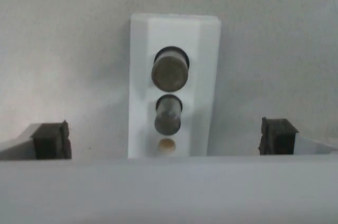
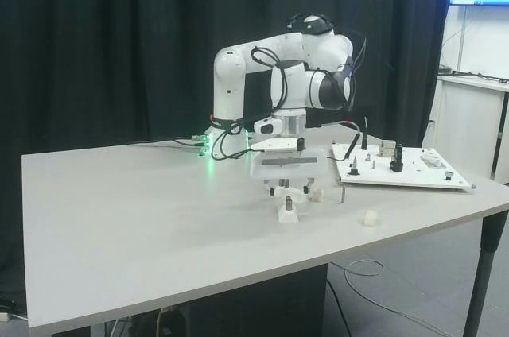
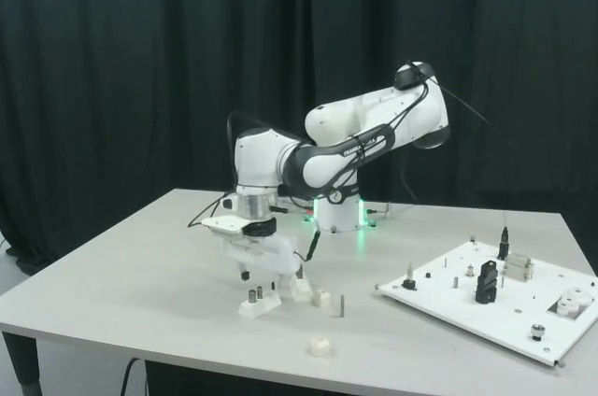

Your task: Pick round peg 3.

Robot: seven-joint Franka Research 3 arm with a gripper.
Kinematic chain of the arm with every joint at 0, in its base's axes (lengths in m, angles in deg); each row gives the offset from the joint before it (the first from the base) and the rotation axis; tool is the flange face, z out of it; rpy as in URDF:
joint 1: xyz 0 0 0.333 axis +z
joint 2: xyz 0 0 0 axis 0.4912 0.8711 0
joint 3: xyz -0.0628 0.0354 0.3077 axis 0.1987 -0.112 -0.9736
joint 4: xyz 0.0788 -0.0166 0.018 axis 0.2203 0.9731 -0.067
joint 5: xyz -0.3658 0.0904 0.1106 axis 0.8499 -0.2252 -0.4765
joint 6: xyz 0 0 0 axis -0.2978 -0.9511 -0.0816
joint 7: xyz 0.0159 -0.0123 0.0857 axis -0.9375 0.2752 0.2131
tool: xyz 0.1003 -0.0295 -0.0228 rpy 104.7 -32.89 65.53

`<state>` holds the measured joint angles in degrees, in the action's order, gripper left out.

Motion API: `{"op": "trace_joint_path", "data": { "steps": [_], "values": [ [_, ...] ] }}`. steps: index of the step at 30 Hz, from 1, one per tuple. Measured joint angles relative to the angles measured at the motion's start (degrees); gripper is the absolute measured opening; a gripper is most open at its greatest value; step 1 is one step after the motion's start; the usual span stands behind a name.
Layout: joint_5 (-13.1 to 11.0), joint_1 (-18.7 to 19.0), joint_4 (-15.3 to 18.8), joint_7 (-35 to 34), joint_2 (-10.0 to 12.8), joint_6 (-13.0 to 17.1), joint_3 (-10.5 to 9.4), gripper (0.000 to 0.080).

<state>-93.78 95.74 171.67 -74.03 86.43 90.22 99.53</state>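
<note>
grey table (image 2: 143, 218); peg (image 1: 168, 114) between pincer (image 1: 163, 138) fingers

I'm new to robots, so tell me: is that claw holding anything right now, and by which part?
Nothing is held. The gripper hangs open above the white block, its fingers wide apart on either side of the pegs and touching none.
</note>
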Motion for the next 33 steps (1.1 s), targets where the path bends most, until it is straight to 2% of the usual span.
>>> {"op": "trace_joint_path", "data": {
  "steps": [15,30,31,33],
  "values": [
    [-1.0,-1.4,-1.2,1.1,0.1,1.1,-1.53,0.0800],
    [-1.1,-1.8,-1.7,3.7,0.6,2.9,-2.98,0.0800],
    [-1.0,-1.9,-1.7,3.7,0.6,3.0,-3.07,0.0688],
    [-1.0,-1.9,-1.7,3.8,0.6,3.2,-3.21,0.0688]
  ]
}}
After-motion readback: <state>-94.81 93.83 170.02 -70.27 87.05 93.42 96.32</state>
